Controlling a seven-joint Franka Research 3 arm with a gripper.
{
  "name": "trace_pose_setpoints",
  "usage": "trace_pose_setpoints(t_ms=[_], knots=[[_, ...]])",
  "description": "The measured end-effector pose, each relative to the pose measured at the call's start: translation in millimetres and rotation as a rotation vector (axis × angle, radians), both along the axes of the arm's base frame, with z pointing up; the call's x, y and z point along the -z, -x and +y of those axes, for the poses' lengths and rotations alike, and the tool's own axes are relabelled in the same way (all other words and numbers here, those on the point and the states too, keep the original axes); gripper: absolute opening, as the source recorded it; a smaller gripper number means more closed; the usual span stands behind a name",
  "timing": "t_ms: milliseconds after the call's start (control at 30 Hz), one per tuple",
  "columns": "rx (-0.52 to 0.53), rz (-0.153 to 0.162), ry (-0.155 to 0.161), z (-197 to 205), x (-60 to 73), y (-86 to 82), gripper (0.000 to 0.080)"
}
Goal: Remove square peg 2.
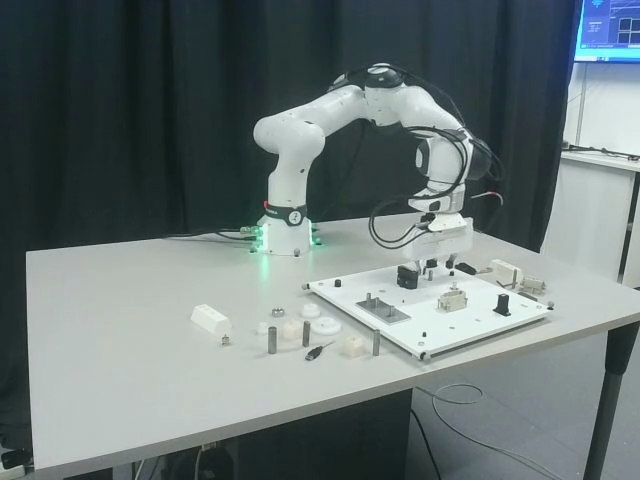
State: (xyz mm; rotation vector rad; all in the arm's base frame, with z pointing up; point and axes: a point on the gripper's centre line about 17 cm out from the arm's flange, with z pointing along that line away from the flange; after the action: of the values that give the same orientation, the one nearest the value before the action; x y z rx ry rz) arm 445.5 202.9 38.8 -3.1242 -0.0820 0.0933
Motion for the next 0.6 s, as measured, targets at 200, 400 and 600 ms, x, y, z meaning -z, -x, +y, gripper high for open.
trace_pose_setpoints(t_ms=[200,400,600], knots=[[-0.011,-0.009,0.005,-1,5.8,-0.2,0.08],[-0.02,-0.018,0.004,-2,9.7,-0.9,0.08],[-0.023,-0.025,0.001,-4,13.1,-0.8,0.08]])
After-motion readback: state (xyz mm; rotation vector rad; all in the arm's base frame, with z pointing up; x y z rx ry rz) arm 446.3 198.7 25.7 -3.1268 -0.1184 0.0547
